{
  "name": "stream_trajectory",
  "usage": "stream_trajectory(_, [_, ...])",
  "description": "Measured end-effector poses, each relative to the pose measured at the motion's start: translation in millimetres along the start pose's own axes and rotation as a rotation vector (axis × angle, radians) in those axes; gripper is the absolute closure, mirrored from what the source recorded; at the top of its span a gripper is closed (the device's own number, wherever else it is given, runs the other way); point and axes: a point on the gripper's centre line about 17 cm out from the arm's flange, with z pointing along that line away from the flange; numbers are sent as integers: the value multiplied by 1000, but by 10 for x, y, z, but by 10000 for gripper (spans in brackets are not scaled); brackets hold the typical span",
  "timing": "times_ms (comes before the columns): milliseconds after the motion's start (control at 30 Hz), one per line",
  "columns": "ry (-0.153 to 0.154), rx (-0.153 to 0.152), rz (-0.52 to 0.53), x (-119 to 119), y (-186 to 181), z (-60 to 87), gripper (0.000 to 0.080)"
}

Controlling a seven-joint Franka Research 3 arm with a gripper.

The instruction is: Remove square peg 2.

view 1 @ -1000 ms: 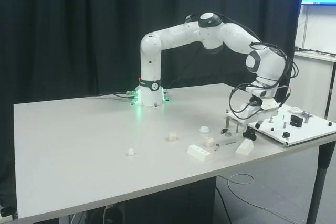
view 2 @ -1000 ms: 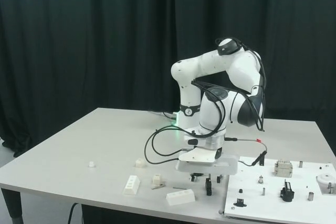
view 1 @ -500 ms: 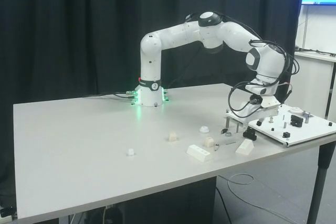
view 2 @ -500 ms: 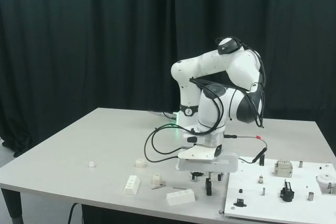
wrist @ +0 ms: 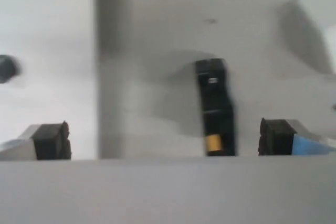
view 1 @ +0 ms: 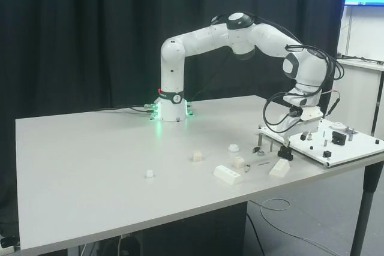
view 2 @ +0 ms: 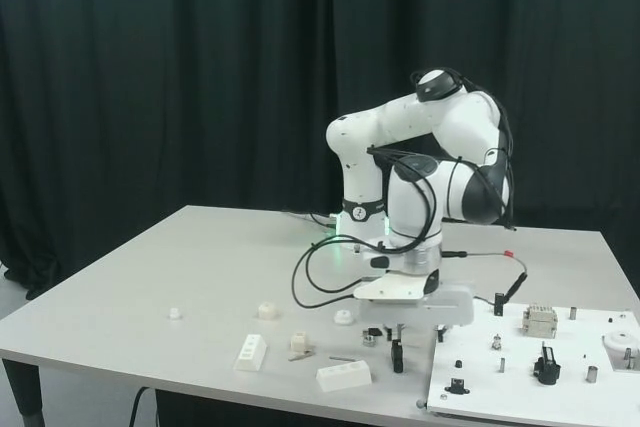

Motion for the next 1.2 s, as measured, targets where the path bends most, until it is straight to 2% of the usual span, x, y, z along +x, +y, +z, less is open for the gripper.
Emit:
stream_trajectory(367, [18, 34, 37, -39, -600, -32, 3])
stream_trajectory(667, [59, 29, 58, 8, -1061, -34, 3])
stream_trajectory(900, [96, 23, 69, 71, -1266, 2, 3])
stream_trajectory(1200, [114, 22, 81, 109, -1400, 91, 3])
